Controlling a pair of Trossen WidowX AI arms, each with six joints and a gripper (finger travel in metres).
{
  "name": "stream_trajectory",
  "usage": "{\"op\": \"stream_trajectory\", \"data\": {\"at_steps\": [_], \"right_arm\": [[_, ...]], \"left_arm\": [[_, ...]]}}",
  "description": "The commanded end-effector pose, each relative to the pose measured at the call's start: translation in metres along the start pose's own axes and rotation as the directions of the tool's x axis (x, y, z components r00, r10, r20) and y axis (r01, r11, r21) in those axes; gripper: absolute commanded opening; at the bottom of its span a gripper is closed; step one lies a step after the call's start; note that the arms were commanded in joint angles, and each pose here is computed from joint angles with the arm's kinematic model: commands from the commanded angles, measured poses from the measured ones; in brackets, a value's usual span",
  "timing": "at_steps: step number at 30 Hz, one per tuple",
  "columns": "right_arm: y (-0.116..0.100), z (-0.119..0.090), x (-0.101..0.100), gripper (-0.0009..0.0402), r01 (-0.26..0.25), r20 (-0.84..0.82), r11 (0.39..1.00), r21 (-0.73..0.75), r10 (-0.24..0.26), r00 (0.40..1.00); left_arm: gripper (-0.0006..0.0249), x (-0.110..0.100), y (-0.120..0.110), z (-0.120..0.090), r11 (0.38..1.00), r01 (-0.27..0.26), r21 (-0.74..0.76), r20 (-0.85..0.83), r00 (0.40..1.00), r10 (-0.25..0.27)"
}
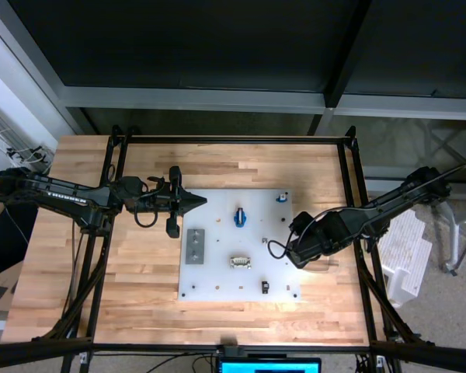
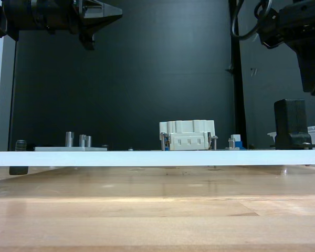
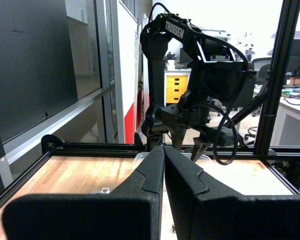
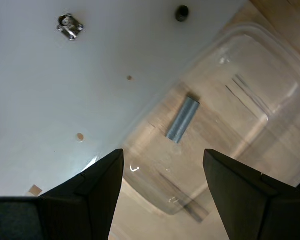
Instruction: Pick the 16mm bar and install on taskboard
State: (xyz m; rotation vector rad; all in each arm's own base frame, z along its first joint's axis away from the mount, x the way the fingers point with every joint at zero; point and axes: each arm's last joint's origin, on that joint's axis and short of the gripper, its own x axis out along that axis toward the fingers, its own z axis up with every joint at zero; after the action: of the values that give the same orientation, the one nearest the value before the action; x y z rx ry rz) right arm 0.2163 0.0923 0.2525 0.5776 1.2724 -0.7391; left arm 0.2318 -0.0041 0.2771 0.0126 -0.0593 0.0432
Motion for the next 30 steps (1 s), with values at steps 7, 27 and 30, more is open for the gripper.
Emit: {"op": "stream_trajectory", "data": {"at_steps": [7, 27, 30], "right_arm": [[0.000, 0.000, 0.001, 0.0224, 0.002, -0.001, 1.000, 0.019, -0.002, 1.000], [-0.007, -0.005, 0.029, 0.0224, 0.028, -0.035, 0.985, 0.171, -0.022, 0.999], [-0.009, -0.003, 0.038, 0.0224, 0.028, -0.036, 0.979, 0.203, -0.021, 0.999]], "left_arm": [[0.0000, 0.000, 0.000, 0.000, 1.000, 0.000, 0.000, 0.000, 1.000, 0.000], [0.0000, 0.000, 0.000, 0.000, 1.000, 0.000, 0.000, 0.000, 1.000, 0.000], [0.0000, 0.000, 0.000, 0.000, 1.000, 0.000, 0.000, 0.000, 1.000, 0.000]]}}
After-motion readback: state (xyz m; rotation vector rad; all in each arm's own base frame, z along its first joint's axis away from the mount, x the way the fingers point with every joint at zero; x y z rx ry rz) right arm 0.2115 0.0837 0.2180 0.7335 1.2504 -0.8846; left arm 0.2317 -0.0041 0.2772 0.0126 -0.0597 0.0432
